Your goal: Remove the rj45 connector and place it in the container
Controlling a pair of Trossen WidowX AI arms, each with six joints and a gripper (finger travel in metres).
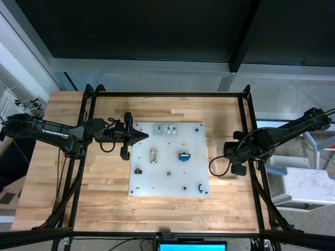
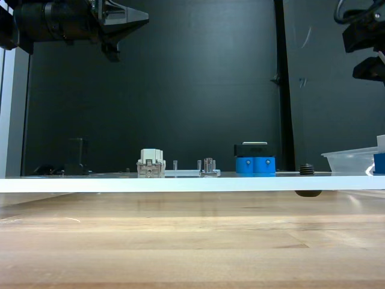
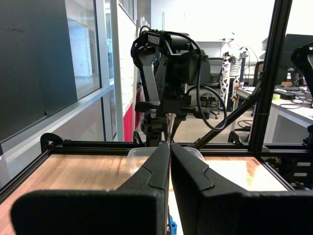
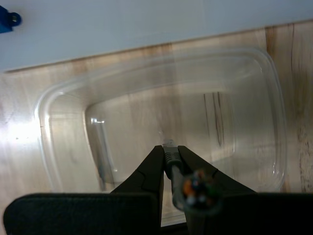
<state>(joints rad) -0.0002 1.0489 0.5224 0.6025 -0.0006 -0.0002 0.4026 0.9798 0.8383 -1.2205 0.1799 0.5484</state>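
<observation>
The rj45 connector (image 4: 170, 157), with a short cable stub showing coloured wires at its cut end, is clamped between the fingers of my right gripper (image 4: 168, 148). It hangs directly above the container (image 4: 54, 98), a clear tray on the wood just right of the white board (image 1: 167, 180). In the high view the right gripper (image 1: 234, 157) hovers over the container (image 1: 224, 171). My left gripper (image 1: 144, 137) is shut and empty, held high over the board's left edge, and its closed fingertips (image 3: 168, 145) point toward the right arm.
The board carries a grey connector block (image 1: 154, 156), a blue fixture (image 1: 183, 156), a small blue part (image 1: 201, 188) near its front right corner and metal fittings (image 1: 165, 129) at the back. A black frame (image 1: 167, 94) rings the table.
</observation>
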